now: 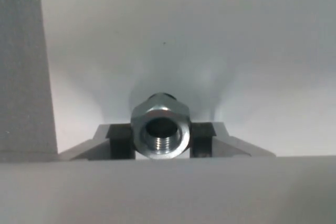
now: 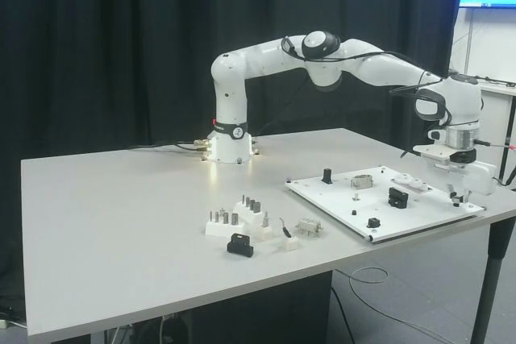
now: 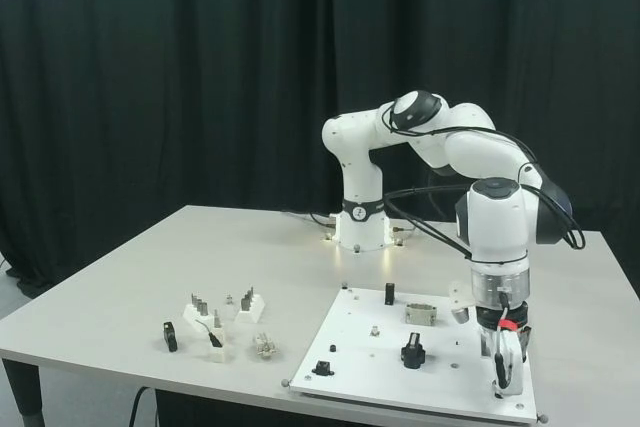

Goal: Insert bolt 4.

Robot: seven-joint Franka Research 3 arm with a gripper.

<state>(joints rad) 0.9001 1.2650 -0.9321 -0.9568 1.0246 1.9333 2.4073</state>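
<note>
Bolt 4 (image 1: 160,132) sat pinched between the two black fingers (image 1: 122,141) of the gripper (image 1: 160,141), its threaded hollow end facing the wrist camera and its hexagonal body crossing the gap between the jaws. Beneath it lay the white assembly board (image 1: 236,51), and a grey block (image 1: 23,66) stood at one side of the wrist view. In the second room view, the gripper (image 3: 505,372) hung just above the near right corner of the white assembly board (image 3: 350,372), which rested at the near right corner of the tabletop (image 3: 150,267); the bolt itself was too small to make out in that view. On the board stood a black knob (image 3: 412,353), a small black fitting (image 3: 322,367), a grey metal bracket (image 3: 419,314) and a black post (image 3: 389,293). Toward the near left edge of the tabletop lay white holders with grey bolts (image 3: 203,311) and a black part (image 3: 170,335). Farthest back, the white arm's base (image 3: 361,232) was bolted near the far edge.
</note>
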